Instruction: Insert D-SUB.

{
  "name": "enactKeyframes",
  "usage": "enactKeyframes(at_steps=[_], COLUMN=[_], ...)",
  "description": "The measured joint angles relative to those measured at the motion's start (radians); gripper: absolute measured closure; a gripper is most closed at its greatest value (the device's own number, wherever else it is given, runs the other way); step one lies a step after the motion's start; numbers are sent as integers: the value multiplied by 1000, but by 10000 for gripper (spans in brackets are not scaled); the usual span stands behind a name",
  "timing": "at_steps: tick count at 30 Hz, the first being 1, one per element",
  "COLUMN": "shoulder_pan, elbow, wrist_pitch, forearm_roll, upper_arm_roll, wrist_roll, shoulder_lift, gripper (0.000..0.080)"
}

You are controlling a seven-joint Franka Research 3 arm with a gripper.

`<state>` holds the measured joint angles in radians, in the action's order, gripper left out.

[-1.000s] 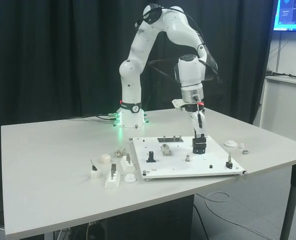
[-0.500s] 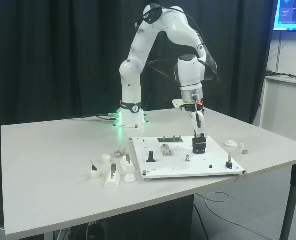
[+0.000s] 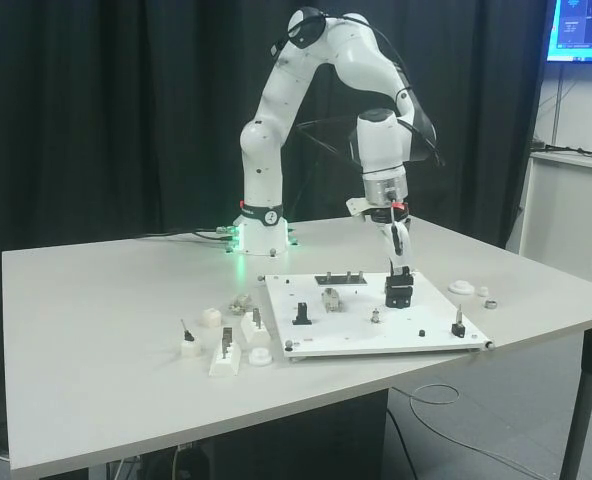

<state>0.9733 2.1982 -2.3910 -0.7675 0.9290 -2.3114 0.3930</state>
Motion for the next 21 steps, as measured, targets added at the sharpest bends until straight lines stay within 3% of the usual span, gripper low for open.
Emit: enactKeyframes(at_steps=[21], shoulder_pan=[90], elbow=[0], wrist_pitch=[9], forearm_roll=[0], upper_arm_roll=[88], wrist_roll=[-20], shoulder_lift=[42], gripper=[655])
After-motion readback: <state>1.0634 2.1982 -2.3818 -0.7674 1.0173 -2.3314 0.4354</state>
